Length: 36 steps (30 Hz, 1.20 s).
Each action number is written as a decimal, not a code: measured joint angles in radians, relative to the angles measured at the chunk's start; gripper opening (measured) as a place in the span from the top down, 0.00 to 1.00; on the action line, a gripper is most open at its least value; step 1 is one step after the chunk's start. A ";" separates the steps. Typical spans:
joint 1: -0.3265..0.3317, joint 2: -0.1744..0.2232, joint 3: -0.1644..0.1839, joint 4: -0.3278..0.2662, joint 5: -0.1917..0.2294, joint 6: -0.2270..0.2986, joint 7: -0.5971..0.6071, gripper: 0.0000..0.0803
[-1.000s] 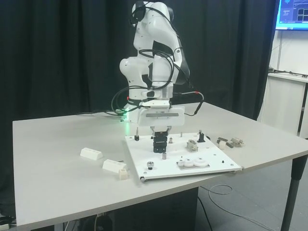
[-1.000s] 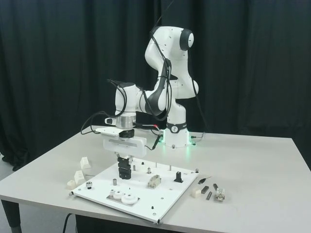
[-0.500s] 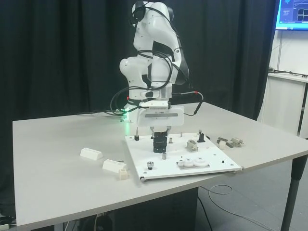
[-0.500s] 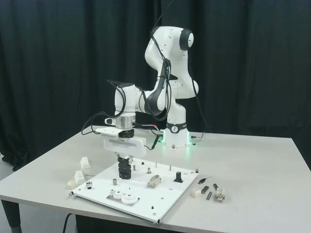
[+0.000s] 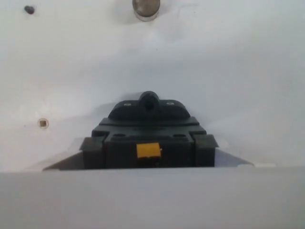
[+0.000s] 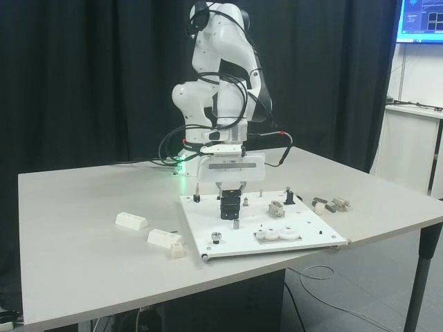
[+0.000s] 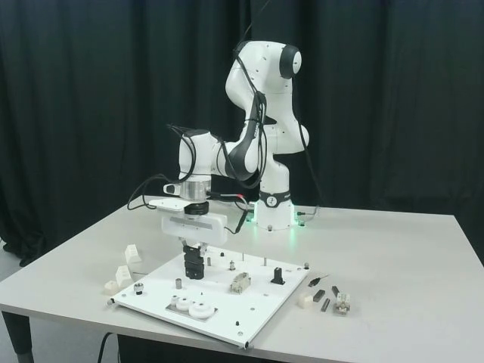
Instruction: Insert D-SUB.
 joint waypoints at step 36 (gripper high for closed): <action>0.002 -0.005 0.003 -0.020 0.001 0.037 0.000 0.52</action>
